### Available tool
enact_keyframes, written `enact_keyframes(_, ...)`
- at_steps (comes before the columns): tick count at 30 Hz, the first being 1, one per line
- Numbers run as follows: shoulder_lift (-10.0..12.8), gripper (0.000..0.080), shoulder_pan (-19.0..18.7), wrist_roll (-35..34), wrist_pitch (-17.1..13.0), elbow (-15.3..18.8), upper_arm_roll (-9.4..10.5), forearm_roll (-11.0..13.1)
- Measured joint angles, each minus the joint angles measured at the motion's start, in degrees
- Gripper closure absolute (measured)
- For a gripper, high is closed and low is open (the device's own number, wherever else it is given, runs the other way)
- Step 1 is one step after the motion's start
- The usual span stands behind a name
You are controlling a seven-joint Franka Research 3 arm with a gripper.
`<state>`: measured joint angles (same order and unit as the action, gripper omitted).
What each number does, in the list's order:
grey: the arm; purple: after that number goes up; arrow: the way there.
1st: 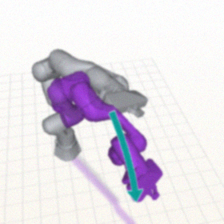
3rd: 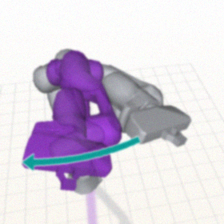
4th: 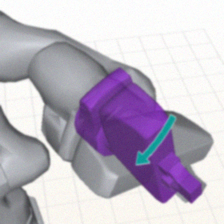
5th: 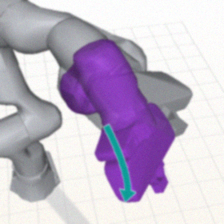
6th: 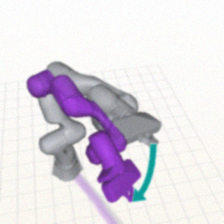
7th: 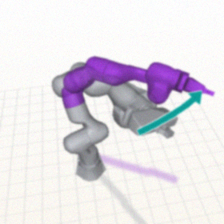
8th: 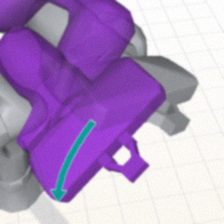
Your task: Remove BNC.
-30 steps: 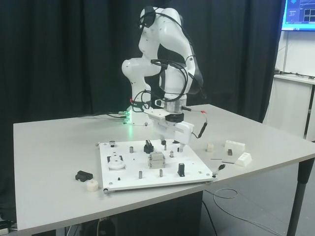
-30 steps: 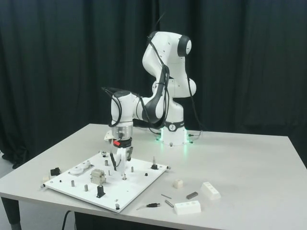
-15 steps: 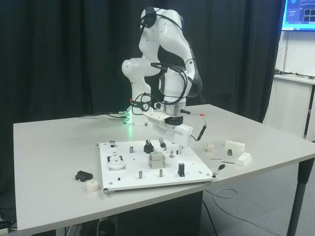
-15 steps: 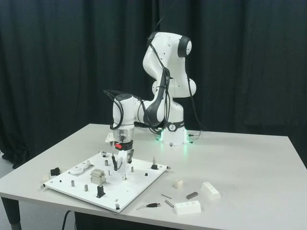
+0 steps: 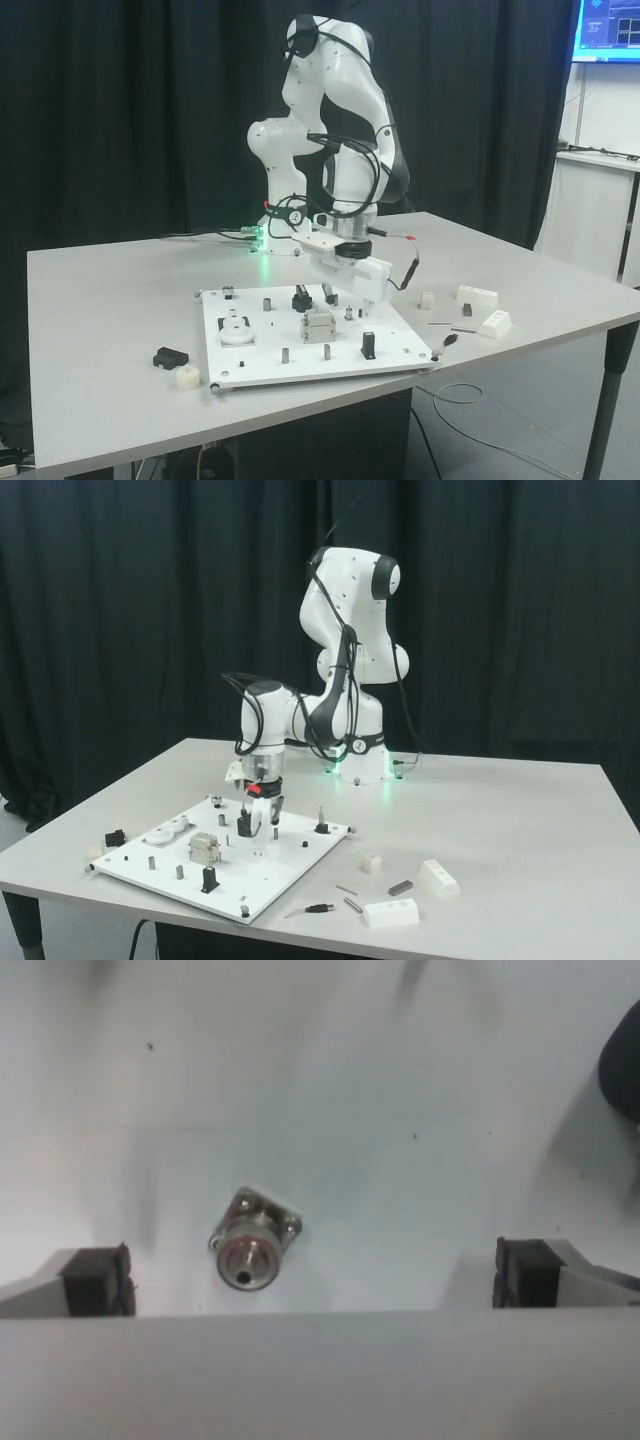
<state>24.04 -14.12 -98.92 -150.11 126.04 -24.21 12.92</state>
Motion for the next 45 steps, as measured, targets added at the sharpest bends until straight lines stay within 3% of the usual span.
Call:
enact_keyframes(19, 0.1, 0.0003, 0.3, 1.1, -2.2, 0.5, 0.30, 0.0)
enact_keyframes(20, 0.1, 0.0106, 0.3, 1.4, -2.3, 0.5, 0.30, 0.0)
enact_keyframes(25, 0.2, 0.0106, 0.4, 2.2, -2.7, 0.5, 0.34, 0.4)
enact_keyframes(26, 0.2, 0.0306, 0.4, 2.2, -2.8, 0.5, 0.37, 0.6)
enact_keyframes(30, 0.5, 0.0306, 0.4, 2.2, -3.3, 0.5, 0.51, 1.1)
enact_keyframes(31, 0.7, 0.0488, 0.4, 2.2, -3.5, 0.5, 0.56, 1.2)
enact_keyframes(36, 1.2, 0.0488, 0.4, 2.3, -5.3, 0.3, 1.10, 2.1)
enact_keyframes(37, 1.3, 0.0676, 0.4, 2.3, -5.4, 0.3, 1.12, 2.2)
enact_keyframes(45, 1.1, 0.0674, 0.5, 3.1, -5.3, 0.3, 1.13, 2.3)
